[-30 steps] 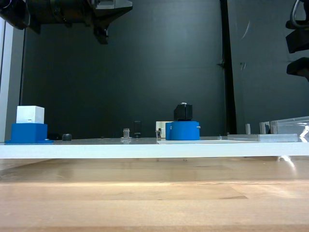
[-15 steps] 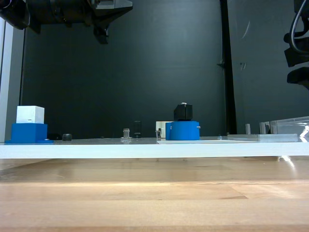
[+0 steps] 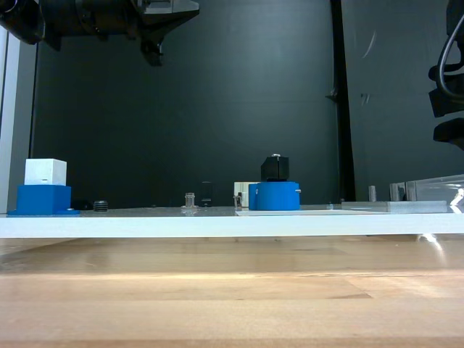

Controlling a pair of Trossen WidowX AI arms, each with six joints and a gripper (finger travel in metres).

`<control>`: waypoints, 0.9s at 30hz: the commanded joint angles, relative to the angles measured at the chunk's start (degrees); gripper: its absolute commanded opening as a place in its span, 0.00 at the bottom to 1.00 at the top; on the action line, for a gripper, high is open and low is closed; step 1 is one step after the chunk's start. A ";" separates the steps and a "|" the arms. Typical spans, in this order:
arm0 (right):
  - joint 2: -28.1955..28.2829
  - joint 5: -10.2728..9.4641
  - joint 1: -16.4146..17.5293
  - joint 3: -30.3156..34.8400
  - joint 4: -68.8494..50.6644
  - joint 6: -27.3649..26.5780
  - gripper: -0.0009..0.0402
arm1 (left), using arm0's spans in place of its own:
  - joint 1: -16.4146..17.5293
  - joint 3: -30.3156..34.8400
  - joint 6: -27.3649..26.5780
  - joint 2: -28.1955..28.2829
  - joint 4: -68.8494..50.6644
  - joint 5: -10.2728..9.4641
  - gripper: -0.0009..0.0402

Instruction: Pick the 16mm cylinder and install on the taskboard

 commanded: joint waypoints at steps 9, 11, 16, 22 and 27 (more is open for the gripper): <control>0.07 -0.02 0.22 -0.44 0.63 0.04 0.37 | 0.00 0.02 0.00 0.02 0.00 0.00 0.02; 0.07 -0.02 0.24 -0.48 0.72 0.04 0.32 | 0.02 0.02 0.00 0.02 0.00 0.00 0.02; 0.07 -0.09 0.24 -0.48 0.79 0.04 0.18 | 0.02 0.02 0.00 0.00 0.00 0.00 0.02; 0.07 -0.48 0.26 -0.26 0.74 0.02 0.03 | 0.02 0.02 0.00 0.02 0.00 0.00 0.02; -0.07 -0.48 0.24 0.72 0.35 0.00 0.05 | 0.02 0.02 0.00 0.00 0.00 0.00 0.02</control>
